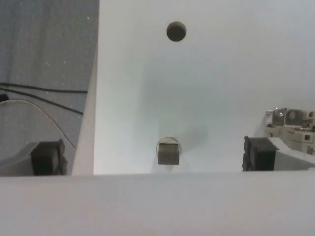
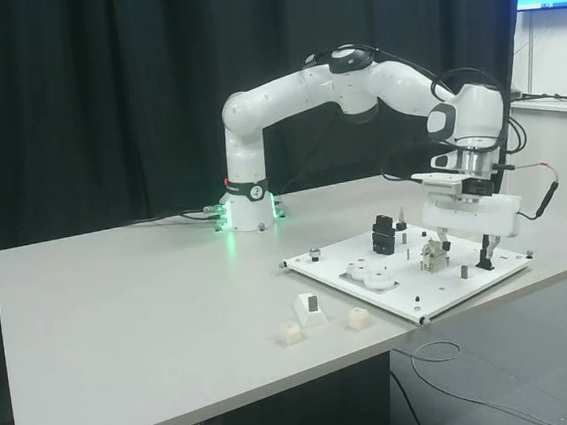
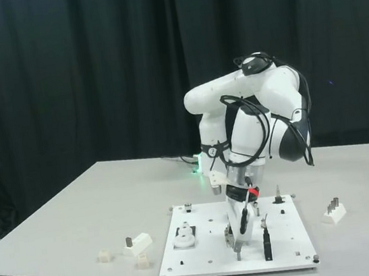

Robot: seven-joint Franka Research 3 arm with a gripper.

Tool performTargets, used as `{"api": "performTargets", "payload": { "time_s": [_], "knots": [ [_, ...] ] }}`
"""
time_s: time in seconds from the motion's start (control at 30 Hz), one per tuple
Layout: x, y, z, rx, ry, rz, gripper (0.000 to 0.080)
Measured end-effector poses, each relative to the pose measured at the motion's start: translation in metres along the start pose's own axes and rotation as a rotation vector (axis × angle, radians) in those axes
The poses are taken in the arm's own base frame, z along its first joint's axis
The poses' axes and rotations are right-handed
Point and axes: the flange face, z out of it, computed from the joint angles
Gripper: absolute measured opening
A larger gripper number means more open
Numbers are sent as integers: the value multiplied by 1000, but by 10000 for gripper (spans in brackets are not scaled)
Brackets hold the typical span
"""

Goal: Pick square peg 4.

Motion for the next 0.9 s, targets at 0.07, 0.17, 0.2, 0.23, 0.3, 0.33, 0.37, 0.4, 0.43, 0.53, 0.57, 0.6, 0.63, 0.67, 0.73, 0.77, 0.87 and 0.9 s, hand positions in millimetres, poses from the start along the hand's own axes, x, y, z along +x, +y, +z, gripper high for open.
{"api": "performTargets", "payload": {
  "time_s": [0.07, 0.17, 0.2, 0.23, 0.3, 0.33, 0.37, 0.4, 0.43, 0.53, 0.57, 0.6, 0.63, 0.67, 0.73, 0.77, 0.87, 0.9],
  "knots": [
    [1, -1, -1, 2, 0, -6, 800],
    [2, -2, -3, 6, 0, -16, 800],
    [2, -3, -3, 7, 0, -19, 800],
    [2, -3, -3, 7, 0, -22, 800],
    [3, -4, -4, 8, 1, -26, 800],
    [3, -4, -4, 9, 1, -29, 800],
    [3, -5, -4, 9, 1, -31, 800],
    [4, -5, -4, 10, 2, -33, 800],
    [4, -6, -4, 11, 2, -36, 800],
    [6, -8, -5, 14, 4, -46, 800],
    [7, -9, -6, 15, 5, -49, 800],
    [8, -10, -6, 17, 7, -54, 800],
    [8, -11, -7, 19, 9, -61, 800],
    [10, -12, -7, 20, 11, -71, 800],
    [12, -15, -8, 24, 16, -97, 800],
    [13, -17, -9, 27, 19, -110, 800],
    [19, -23, -11, 35, 30, -145, 800],
    [22, -26, -11, 37, 36, -158, 800]
  ]
}}
